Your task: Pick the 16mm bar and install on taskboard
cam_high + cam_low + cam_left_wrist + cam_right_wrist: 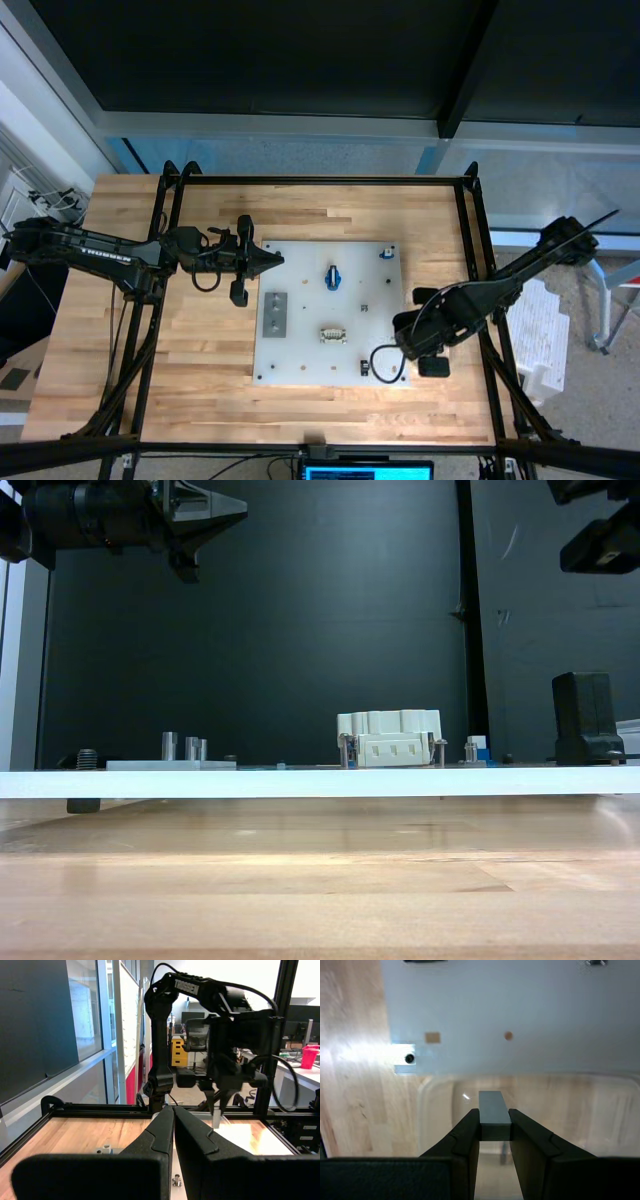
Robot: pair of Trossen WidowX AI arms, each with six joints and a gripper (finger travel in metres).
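The wooden table [150,380] has a pale, streaked grain. On it lies the taskboard [300,370], a flat, square, matt white plate. The left gripper [173,1110] hangs high above the board's left edge, and its black wedge-shaped jaws are pressed together with nothing between them. The right gripper [494,1113] is at the board's right edge, over a clear plastic tray [435,1110] with rounded corners. Its jaws are narrow and clamp the 16mm bar [495,1102], a smooth dull grey metal piece. The bar's long axis lies along the fingers, and its free end sticks out past the fingertips.
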